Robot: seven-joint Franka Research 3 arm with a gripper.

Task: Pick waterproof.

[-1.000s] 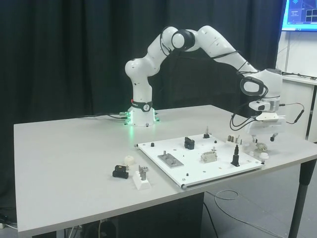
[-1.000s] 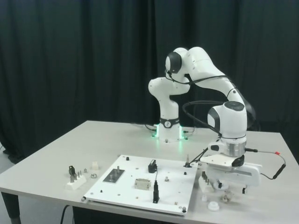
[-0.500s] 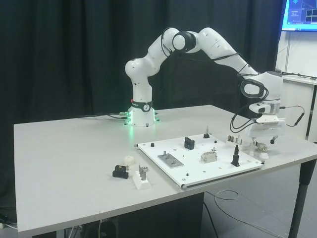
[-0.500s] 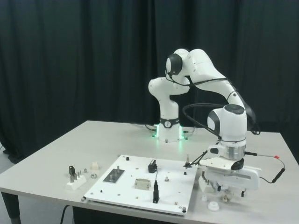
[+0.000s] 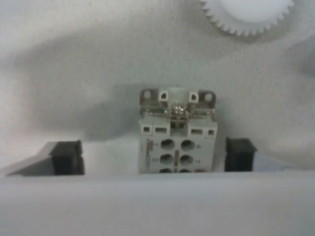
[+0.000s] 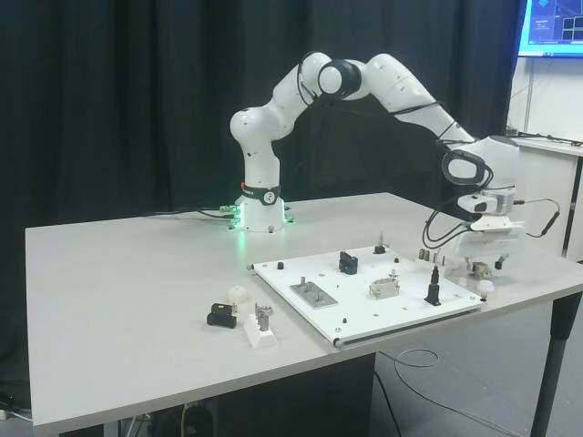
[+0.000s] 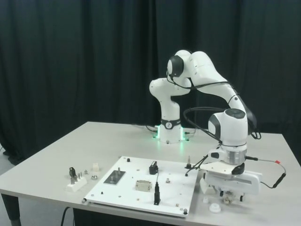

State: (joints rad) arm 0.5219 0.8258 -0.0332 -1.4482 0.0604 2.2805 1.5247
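On the grey table (image 6: 118, 273), the white board (image 6: 364, 291) with its small fittings is the landmark. The white arm (image 6: 392, 86) rises from a base lit green behind the board, arches over it, and drops its wrist to the table just past the board's edge on the side away from the loose white block (image 6: 260, 330). The gripper (image 6: 480, 264) sits low there, close to the table top and clear of the board.

Both room views show the whole reach and the board, but the wrist body hides what lies under the gripper. The second room view adds a white gear (image 7: 215, 207) on the table near the board's corner, just beside the gripper (image 7: 227, 195).

Only the wrist view shows the waterproof connector (image 5: 177, 130). It is a small white block standing on the bare table, off the board. Its face carries rows of round sockets, small square openings sit above them, and a grey metal bracket with two eyelets and a centre screw caps it. The gripper (image 5: 153, 156) is spread wide: one black fingertip (image 5: 66, 157) stands well off the connector, and the other is just beside it. The connector is between them, not clamped. The gear's toothed rim (image 5: 247, 14) shows beyond the connector.
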